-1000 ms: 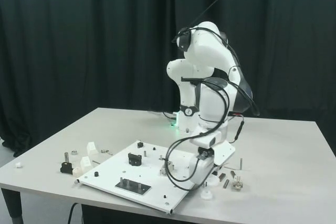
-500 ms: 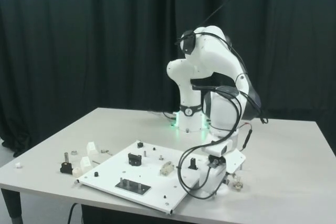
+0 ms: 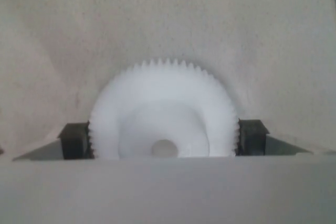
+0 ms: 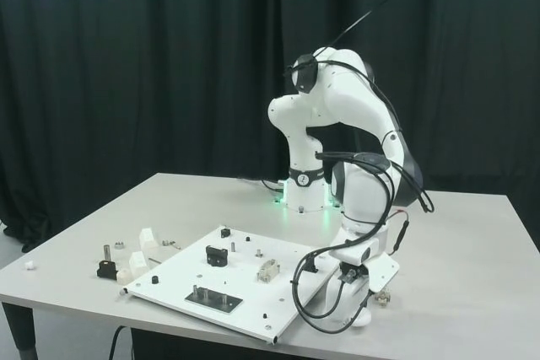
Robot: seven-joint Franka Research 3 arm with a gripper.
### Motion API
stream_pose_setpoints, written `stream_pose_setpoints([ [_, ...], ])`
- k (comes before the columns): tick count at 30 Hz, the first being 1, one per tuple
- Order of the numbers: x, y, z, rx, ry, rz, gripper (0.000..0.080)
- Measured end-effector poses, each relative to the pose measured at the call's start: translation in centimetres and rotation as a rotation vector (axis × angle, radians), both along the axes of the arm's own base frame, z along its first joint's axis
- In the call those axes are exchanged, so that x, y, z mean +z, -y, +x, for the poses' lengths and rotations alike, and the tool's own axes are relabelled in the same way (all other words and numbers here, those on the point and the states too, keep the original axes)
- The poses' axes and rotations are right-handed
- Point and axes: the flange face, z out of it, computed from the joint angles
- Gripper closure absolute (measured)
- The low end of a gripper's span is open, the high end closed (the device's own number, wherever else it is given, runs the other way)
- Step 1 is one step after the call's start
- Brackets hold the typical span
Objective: Place large gear.
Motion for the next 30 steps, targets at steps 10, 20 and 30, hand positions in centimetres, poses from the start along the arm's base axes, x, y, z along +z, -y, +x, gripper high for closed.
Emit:
stream_pose_setpoints([
  [10, -1.0, -0.1, 0.1, -0.014, 0.006, -0.004, 0.0177],
  [20, 0.5, 0.0, 0.8, -0.036, 0.014, -0.014, 0.0012],
  [30, 5.8, 0.2, 1.8, -0.058, -0.047, -0.054, 0.0003],
])
